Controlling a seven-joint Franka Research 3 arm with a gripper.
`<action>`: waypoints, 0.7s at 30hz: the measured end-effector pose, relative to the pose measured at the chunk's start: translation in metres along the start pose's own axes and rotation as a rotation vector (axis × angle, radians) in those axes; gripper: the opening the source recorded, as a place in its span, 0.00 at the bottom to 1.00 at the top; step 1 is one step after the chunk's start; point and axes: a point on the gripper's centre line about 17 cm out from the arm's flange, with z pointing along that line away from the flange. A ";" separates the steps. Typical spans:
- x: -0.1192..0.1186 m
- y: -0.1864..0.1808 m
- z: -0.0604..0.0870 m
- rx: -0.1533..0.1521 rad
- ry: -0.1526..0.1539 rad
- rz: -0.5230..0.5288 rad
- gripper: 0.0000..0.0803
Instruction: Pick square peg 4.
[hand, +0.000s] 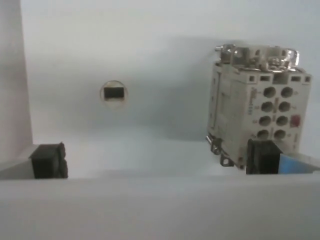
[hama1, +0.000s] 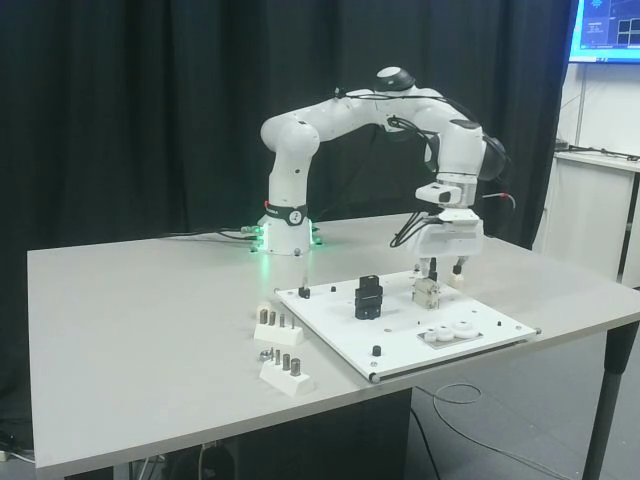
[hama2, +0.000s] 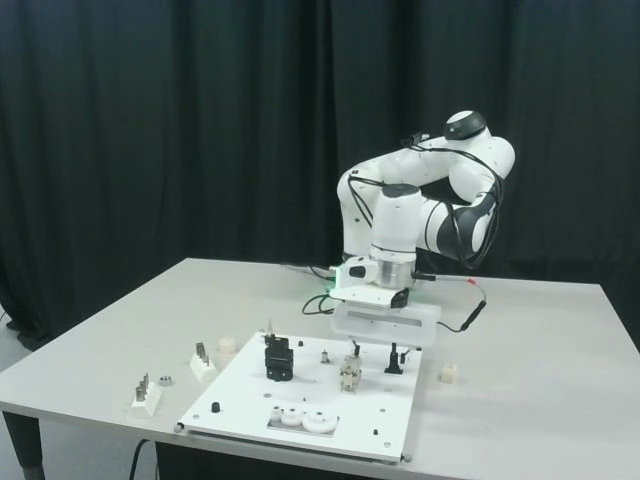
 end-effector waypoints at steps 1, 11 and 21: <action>0.000 0.001 0.000 -0.001 0.000 0.004 1.00; 0.001 0.011 -0.006 -0.005 0.010 0.028 1.00; 0.003 0.017 -0.012 -0.006 0.020 0.040 1.00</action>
